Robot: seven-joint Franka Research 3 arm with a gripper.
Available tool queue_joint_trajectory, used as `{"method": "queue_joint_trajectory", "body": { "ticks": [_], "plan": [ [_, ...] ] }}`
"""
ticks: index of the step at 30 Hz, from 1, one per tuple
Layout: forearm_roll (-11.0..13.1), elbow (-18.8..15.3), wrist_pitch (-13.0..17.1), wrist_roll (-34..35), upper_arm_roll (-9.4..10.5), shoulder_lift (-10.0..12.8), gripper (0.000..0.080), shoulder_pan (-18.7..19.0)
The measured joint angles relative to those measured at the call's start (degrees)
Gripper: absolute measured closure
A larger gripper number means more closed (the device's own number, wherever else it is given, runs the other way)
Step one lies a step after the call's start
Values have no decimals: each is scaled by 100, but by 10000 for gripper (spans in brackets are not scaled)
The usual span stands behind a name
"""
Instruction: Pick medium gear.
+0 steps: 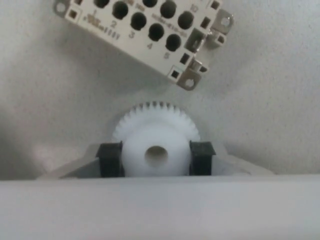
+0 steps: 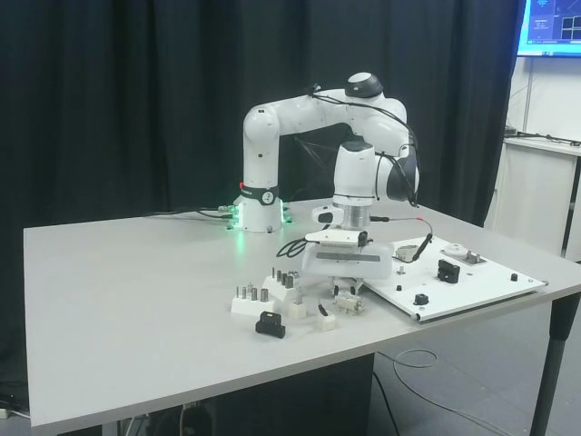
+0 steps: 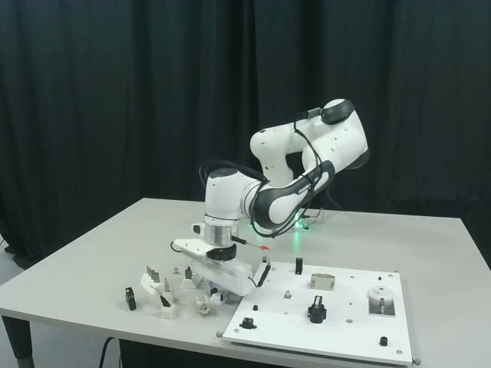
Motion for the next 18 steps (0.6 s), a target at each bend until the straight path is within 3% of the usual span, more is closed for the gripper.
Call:
{"method": "queue_joint_trajectory", "body": {
  "ticks": [2,3,18],
  "plan": [
    [0,3,2,0,0,0,424,0],
    [0,3,5,0,0,0,520,0],
    [-59,75,-5,0,-176,-6,520,6]
  ]
}}
